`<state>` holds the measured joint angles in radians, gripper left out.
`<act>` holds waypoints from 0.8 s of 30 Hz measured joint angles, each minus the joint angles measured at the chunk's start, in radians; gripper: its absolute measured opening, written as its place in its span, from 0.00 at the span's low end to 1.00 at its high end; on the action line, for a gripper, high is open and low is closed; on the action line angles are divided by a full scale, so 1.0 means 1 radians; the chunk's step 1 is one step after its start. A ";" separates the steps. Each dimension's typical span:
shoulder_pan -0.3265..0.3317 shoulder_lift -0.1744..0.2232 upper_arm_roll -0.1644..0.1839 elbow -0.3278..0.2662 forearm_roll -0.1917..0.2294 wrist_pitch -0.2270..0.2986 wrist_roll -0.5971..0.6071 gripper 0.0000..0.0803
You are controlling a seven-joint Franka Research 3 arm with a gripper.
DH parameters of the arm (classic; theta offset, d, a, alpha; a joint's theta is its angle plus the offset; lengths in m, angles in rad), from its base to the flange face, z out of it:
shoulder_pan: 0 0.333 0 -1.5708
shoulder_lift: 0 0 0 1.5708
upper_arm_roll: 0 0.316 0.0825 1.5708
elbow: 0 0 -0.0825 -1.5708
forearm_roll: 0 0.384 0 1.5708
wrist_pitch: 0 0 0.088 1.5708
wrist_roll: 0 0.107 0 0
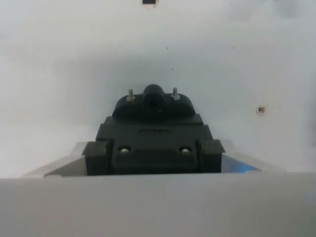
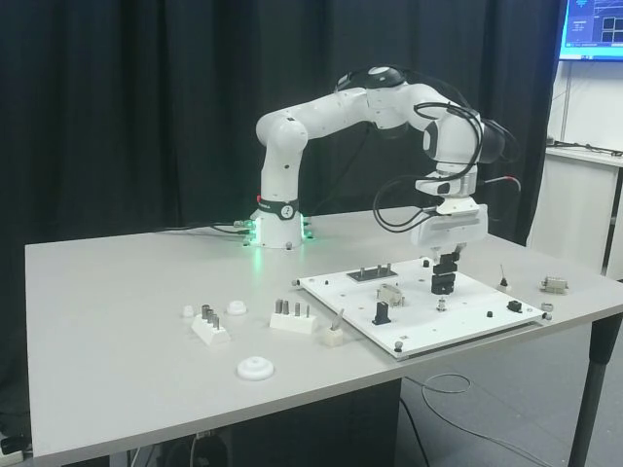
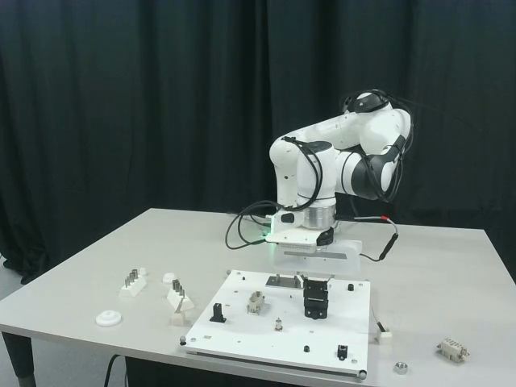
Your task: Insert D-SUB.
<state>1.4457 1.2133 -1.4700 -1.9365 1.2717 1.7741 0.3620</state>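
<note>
- From the wrist view I saw the black D-SUB connector [image 1: 154, 133] held between the two fingers of the claw [image 1: 154, 157], which was closed on its sides; two small screws stood up beside its round cable boss.
- That view showed only the white board [image 1: 74, 74] beyond the connector; I could not make out any socket.
- The first room view showed what the wrist view hid: the claw [image 2: 445, 265] hung above the white board [image 2: 341, 300] on the grey table [image 2: 117, 311], the connector [image 2: 444, 282] just over the board's surface.
- The second room view showed the connector [image 3: 315, 298] standing upright, long axis vertical, cable end upward.
- I could not tell whether it touched the board.
</note>
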 joint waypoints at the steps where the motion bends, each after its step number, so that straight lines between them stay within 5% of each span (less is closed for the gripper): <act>1: -0.001 0.000 0.001 0.001 0.000 0.002 0.000 0.48; 24: -0.004 0.001 0.003 0.010 -0.014 -0.002 -0.009 0.47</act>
<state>1.4420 1.2144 -1.4674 -1.9265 1.2581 1.7716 0.3525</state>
